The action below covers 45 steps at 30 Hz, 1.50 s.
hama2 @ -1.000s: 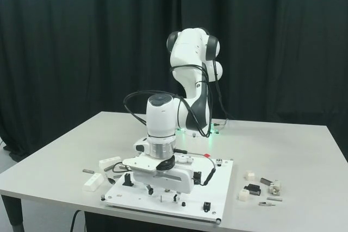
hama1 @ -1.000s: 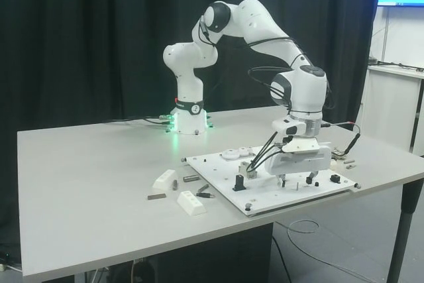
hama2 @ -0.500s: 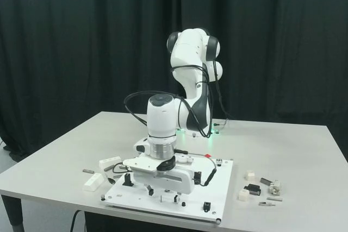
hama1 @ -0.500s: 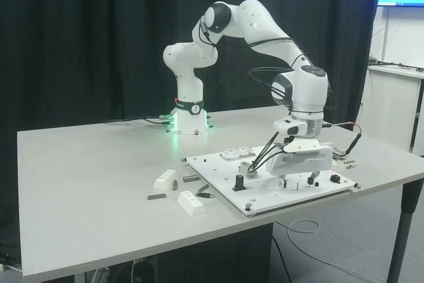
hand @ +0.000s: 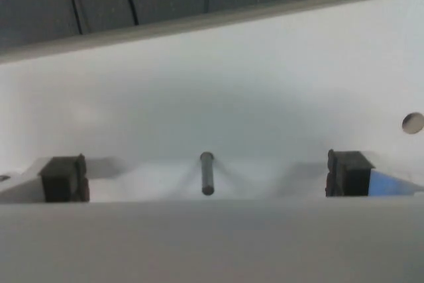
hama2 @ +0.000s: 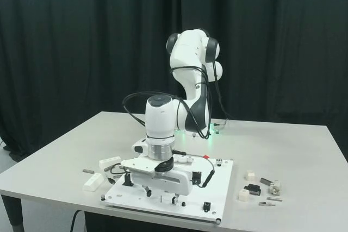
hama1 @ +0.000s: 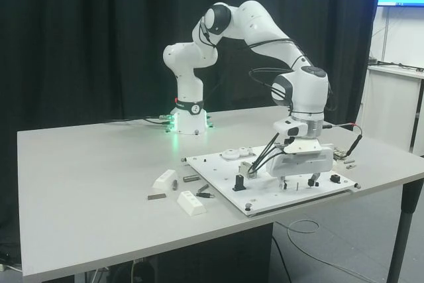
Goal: Remove round peg 1.
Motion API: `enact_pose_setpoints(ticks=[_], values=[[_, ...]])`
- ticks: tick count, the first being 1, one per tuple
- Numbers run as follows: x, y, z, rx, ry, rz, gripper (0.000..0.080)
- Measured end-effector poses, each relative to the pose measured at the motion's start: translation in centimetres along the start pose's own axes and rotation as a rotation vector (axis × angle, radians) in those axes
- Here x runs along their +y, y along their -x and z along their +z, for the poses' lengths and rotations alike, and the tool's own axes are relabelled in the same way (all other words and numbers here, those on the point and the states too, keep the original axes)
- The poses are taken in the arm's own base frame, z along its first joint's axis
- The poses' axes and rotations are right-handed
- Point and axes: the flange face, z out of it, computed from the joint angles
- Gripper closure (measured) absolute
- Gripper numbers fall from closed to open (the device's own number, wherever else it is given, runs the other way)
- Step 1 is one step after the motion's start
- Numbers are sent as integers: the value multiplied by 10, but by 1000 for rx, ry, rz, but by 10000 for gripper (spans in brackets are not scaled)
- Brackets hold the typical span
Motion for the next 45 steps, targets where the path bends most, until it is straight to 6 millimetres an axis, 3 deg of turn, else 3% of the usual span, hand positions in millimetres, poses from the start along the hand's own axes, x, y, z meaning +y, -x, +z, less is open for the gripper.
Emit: enact_pose_setpoints(ticks=[9, 10, 15, 16, 31, 32, 45], values=[[0, -3, 1, 9, 5, -5, 9], [0, -3, 1, 9, 5, -5, 188], [0, -4, 1, 9, 5, -4, 188], [1, -4, 1, 9, 5, -3, 368], [-2, 0, 1, 2, 1, -6, 368], [-2, 0, 1, 2, 1, -5, 785], [-2, -1, -2, -3, 5, -21, 785]])
